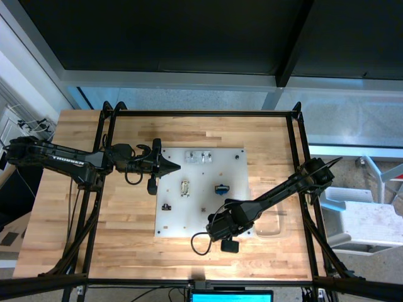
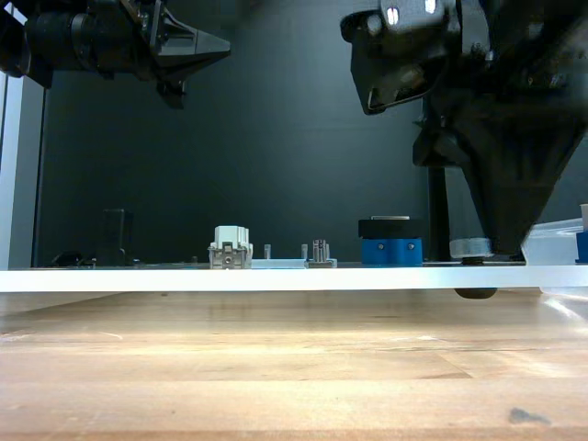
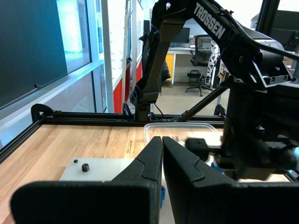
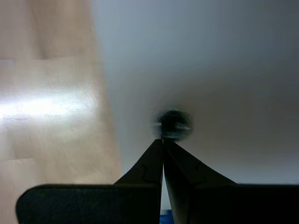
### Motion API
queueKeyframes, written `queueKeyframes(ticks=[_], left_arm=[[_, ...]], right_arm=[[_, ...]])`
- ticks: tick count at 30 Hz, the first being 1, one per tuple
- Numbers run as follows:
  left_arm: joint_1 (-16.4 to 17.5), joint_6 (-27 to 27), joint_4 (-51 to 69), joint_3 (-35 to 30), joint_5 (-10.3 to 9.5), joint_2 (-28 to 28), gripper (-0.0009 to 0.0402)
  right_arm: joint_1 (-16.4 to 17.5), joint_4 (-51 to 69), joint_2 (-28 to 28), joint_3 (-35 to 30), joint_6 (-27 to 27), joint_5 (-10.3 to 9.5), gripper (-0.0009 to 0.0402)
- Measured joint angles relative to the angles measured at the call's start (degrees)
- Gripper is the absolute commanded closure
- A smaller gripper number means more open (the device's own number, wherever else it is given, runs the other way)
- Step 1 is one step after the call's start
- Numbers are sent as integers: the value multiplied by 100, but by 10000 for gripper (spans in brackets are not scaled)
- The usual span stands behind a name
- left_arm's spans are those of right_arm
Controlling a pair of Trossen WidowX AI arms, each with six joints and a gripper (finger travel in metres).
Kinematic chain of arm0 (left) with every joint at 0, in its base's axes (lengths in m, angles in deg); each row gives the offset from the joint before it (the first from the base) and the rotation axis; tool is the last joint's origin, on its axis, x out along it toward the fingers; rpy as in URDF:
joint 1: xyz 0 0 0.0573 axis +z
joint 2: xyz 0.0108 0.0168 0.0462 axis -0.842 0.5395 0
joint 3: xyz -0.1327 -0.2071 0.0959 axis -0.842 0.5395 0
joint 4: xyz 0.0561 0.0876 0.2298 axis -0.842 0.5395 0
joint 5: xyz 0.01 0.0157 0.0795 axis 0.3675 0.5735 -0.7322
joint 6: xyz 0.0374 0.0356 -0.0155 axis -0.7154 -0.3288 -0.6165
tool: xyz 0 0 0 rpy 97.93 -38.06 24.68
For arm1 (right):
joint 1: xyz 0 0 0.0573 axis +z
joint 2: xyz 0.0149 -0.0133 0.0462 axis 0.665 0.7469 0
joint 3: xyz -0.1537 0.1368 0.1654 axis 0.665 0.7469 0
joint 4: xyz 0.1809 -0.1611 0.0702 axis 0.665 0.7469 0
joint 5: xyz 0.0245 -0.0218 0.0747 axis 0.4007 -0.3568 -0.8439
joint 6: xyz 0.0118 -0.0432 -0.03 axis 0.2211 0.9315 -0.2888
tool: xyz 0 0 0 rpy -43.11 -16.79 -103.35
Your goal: Unfasten the M12 fastener and place in the container
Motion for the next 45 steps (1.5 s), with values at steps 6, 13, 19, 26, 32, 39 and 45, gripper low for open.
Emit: queueKeyframes(ticks=[6,13,19,26,32,39,45], left_arm=[[0,2,-2,2,0,0,393],[0,0,-2,0,2,0,393],[0,2,-2,0,2,0,393],[0,2,0,2,2,0,393],[0,2,0,0,0,0,393],[0,2,0,0,0,0,393],[0,2,0,0,0,0,393]], right_arm=[[-9,610,-221,-76,-376,1021,393],[-15,614,-267,-76,-479,452,393],[2,520,-282,-251,-1550,-236,384],[0,968,-96,-885,-1921,-214,317],[-24,1353,271,-1434,-2544,-192,248],[-24,1377,667,-1659,-2588,-210,178],[-33,1191,706,-1495,-2800,-238,155]])
